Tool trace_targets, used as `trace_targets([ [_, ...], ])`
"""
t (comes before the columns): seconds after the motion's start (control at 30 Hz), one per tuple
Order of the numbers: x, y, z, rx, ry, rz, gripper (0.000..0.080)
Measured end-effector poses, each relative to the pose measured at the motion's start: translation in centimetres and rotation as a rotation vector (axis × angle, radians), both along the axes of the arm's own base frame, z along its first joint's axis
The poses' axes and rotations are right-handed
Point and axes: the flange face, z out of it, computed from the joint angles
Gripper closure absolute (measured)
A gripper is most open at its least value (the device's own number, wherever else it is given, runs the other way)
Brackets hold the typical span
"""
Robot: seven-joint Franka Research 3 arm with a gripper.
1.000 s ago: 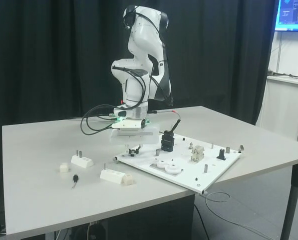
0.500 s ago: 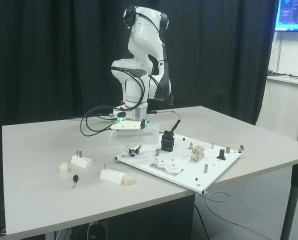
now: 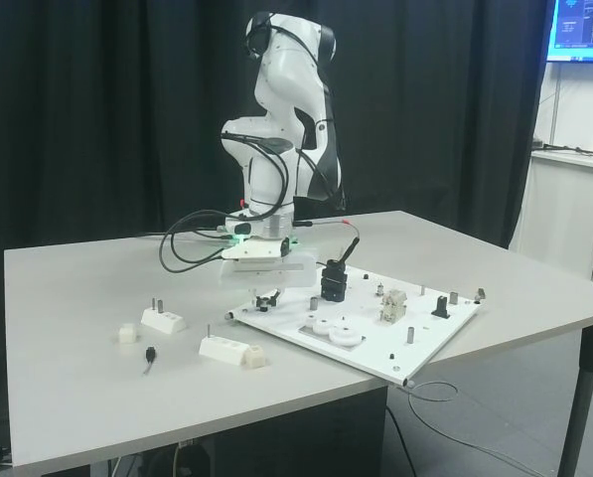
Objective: Insert bolt 4.
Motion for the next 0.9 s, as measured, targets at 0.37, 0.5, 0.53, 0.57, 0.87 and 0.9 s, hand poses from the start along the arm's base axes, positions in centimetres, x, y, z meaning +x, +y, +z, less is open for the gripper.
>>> trace_targets([
  [0.37, 0.00, 0.02, 0.00, 0.003, 0.002, 0.025, 0.0580],
  [0.5, 0.04, 0.10, 0.01, 0.005, 0.002, 0.043, 0.0580],
  [0.53, 0.07, 0.14, 0.02, 0.005, 0.002, 0.049, 0.0580],
  [0.57, 0.12, 0.19, 0.04, 0.006, 0.001, 0.053, 0.0580],
  [0.87, 0.73, 0.47, 0.67, 0.017, 0.006, 0.061, 0.0121],
  [0.9, 0.80, 0.47, 0.80, 0.019, 0.007, 0.062, 0.0121],
])
